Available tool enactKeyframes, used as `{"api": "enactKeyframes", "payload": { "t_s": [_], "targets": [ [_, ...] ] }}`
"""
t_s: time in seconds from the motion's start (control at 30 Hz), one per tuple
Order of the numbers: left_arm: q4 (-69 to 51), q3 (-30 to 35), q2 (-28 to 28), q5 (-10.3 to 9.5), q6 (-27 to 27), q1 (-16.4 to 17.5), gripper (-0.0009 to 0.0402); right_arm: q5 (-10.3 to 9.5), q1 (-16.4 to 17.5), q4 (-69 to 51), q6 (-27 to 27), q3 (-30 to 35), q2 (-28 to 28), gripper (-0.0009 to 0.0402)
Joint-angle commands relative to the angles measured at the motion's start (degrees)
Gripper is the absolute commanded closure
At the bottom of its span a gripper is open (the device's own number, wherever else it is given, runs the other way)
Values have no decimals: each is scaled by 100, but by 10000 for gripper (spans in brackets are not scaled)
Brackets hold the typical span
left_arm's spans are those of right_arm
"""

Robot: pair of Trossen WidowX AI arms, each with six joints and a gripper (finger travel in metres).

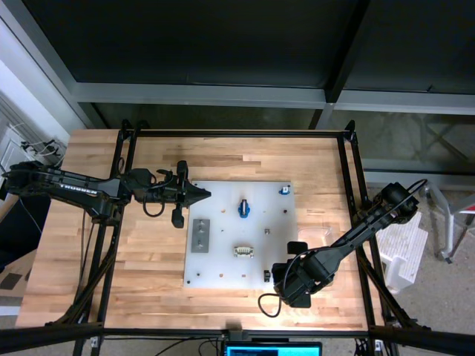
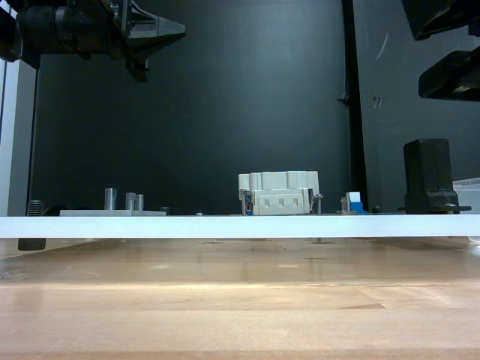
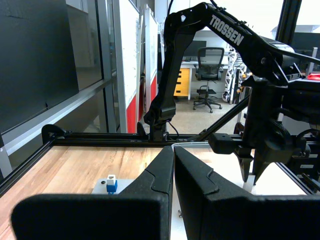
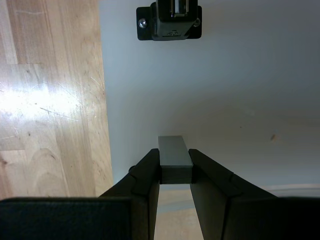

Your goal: Pick the 16mm bar and install on taskboard

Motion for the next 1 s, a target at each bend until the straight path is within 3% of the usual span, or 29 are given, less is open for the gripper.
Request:
{"api": "enactKeyframes", "payload": {
  "t_s": [0.03,0.6,0.77,1.0],
  "targets": [
    [0,2,2,2,0,2,393,-7,2,157,4,-103,4,392],
    [0,2,2,2,0,0,393,2,-2,553,-79,-455,-31,385],
    [0,2,2,2,0,2,393,4,-2,551,-87,-422,-31,352],
    [0,2,2,2,0,0,393,-7,0,546,-92,-398,-42,275]
  ]
}}
